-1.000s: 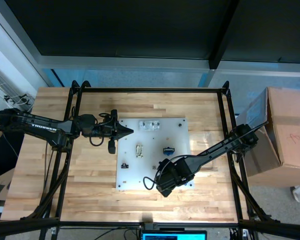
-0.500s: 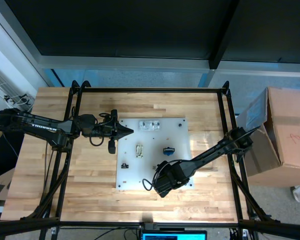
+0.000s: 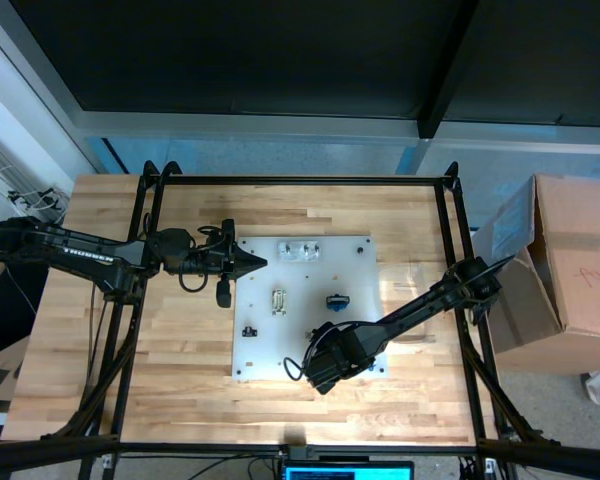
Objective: Unfasten the M12 nut and place it in the container
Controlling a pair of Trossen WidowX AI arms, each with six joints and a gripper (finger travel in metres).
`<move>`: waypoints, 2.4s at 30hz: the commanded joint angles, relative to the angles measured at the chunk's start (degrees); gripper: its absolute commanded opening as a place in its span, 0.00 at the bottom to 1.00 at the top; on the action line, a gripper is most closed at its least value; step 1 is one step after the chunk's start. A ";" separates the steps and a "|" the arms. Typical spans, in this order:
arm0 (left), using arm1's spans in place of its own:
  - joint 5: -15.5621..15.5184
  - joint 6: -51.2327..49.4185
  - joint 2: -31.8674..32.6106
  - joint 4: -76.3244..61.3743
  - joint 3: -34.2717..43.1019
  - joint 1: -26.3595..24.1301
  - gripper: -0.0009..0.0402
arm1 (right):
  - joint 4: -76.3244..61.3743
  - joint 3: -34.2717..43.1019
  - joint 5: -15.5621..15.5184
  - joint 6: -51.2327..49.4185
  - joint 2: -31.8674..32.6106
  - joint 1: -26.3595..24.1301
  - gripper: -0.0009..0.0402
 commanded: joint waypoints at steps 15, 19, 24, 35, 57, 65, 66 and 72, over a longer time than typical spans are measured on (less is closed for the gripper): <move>0.02 0.02 0.00 0.00 0.00 0.00 0.02 | 0.07 0.07 0.07 -1.22 -1.05 0.02 0.03; 0.02 0.02 0.00 0.00 0.00 0.00 0.02 | -1.11 0.07 0.20 -1.90 -2.69 0.00 0.05; 0.02 0.02 0.02 0.00 0.00 0.02 0.02 | -3.17 0.04 0.55 -3.80 -5.09 -0.09 0.06; 0.02 0.02 0.02 0.02 0.02 0.00 0.02 | -10.60 -3.72 2.14 -11.80 -16.02 -2.49 0.07; 0.02 0.02 0.02 0.00 0.02 0.00 0.02 | -12.17 -35.01 2.16 -14.67 -48.57 -9.46 0.07; 0.02 0.02 0.02 0.00 0.00 0.00 0.02 | -7.89 -40.68 2.14 -14.67 -50.21 -9.68 0.07; 0.02 0.02 0.02 0.00 0.00 0.00 0.02 | -6.58 -41.68 2.14 -14.69 -49.86 -9.68 0.07; 0.02 0.02 0.02 0.00 0.00 0.02 0.02 | 0.59 -47.74 2.10 -14.64 -47.87 -9.70 0.07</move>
